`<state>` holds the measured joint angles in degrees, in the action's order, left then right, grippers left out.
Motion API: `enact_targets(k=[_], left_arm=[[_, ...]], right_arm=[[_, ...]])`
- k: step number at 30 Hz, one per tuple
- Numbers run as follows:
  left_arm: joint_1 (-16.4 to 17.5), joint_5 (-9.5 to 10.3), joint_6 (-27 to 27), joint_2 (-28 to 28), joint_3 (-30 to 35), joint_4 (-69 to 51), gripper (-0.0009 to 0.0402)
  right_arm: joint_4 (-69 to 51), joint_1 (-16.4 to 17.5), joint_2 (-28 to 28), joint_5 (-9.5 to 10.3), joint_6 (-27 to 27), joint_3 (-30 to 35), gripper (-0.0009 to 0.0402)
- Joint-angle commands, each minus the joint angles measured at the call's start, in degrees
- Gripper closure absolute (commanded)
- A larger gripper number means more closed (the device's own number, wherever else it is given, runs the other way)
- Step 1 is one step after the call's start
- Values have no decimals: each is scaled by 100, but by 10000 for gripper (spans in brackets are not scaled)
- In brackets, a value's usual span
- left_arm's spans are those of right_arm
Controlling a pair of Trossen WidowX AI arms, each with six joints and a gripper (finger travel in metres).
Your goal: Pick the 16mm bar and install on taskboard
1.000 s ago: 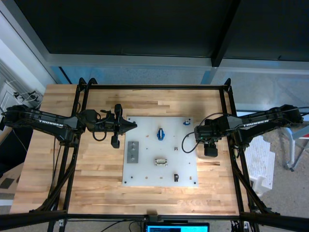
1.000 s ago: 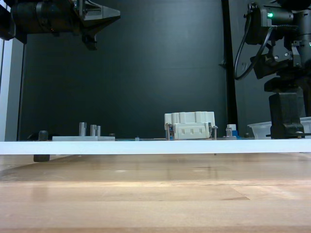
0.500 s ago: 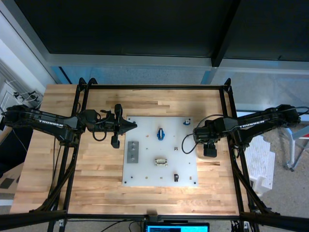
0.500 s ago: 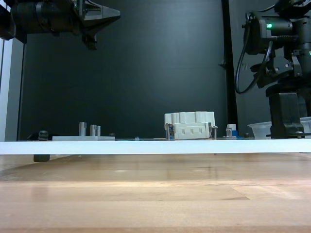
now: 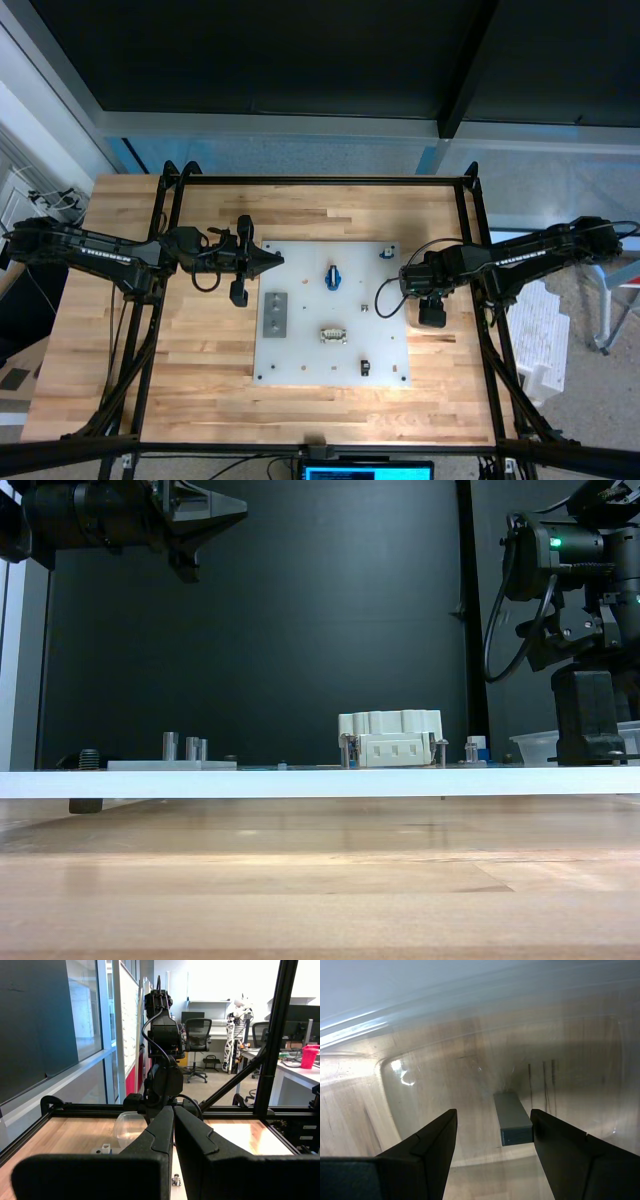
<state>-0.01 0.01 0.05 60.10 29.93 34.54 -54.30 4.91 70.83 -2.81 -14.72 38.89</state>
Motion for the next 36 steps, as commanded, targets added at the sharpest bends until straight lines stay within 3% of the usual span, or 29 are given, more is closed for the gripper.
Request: enact_targets(k=[1, 12, 17, 36], left_arm=[[0, 0, 0, 0, 2, 0, 393], [0, 0, 0, 0, 2, 0, 393], [2, 0, 0, 0, 2, 0, 393], [2, 0, 0, 0, 2, 0, 393]], right_arm=[[-2, -2, 0, -15, -7, 0, 201], [-15, -4, 0, -87, -55, 0, 234], [-33, -4, 0, -179, -90, 0, 263], [-35, 0, 0, -173, -90, 0, 380]])
